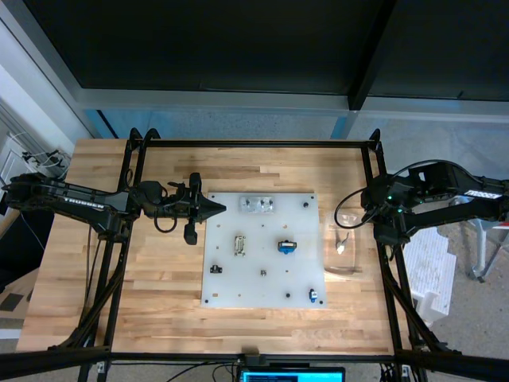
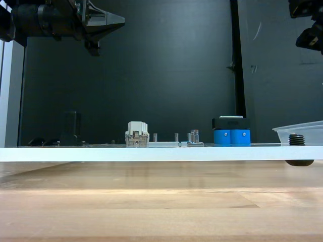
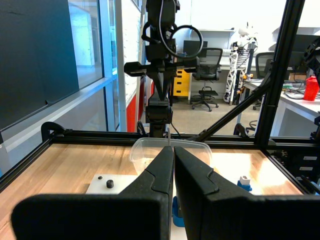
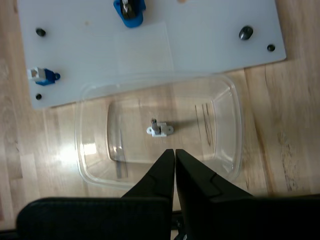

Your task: Pick the RJ45 connector and install on taskboard

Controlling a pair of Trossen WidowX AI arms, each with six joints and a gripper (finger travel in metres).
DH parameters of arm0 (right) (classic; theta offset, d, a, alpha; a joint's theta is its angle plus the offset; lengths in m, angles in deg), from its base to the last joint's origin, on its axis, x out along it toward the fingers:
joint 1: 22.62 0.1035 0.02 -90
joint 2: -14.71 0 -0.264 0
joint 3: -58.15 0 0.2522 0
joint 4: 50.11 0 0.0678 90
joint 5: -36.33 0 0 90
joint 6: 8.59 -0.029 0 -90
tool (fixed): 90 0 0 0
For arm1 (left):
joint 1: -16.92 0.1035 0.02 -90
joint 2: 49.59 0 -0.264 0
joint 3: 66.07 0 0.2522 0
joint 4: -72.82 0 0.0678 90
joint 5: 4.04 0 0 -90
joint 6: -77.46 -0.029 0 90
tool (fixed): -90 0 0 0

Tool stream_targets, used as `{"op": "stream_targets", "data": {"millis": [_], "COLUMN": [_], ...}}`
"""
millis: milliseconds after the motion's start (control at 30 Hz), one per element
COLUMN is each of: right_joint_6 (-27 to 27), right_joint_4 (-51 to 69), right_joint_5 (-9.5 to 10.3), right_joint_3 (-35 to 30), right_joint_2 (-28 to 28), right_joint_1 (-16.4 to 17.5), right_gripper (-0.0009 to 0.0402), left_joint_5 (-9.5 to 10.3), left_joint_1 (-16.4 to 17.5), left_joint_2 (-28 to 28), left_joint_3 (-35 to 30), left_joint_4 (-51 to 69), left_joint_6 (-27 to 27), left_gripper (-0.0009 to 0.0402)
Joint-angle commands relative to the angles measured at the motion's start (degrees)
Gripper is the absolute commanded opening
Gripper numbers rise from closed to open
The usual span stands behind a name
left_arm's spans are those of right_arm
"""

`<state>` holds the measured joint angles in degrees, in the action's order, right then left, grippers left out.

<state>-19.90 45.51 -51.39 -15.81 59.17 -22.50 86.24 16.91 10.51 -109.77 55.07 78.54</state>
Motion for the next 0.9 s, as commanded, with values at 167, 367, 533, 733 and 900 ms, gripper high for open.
{"op": "stream_targets", "data": {"millis": [167,367,533,733,900], "right_joint_6": [0.0,-0.33,-0.46,-3.61,-5.99], "right_joint_4": [-0.26,-2.47,-3.78,-6.73,-7.89], "right_joint_5": [-1.84,-1.86,-1.84,-2.8,-4.5], "right_joint_3": [4.17,7.89,10.27,13.07,14.36], "right_joint_2": [0.04,0.07,0.63,1.22,1.9], "right_joint_1": [0.35,1.18,2.84,6.29,7.48], "right_gripper": [0.0064,0.0107,0.0131,0.017,0.0193], "left_joint_5": [0.0,0.0,0.0,0.0,0.0], "left_joint_1": [0.0,0.02,0.0,0.0,0.02], "left_joint_2": [0.0,0.0,0.0,0.0,0.0], "left_joint_3": [-0.02,-0.02,-0.02,-0.02,-0.02], "left_joint_4": [-0.02,-0.02,-0.02,-0.02,-0.02], "left_joint_6": [-0.02,-0.02,-0.02,-0.04,-0.02], "left_gripper": [0.0,0.0,0.0,0.0,0.0]}}
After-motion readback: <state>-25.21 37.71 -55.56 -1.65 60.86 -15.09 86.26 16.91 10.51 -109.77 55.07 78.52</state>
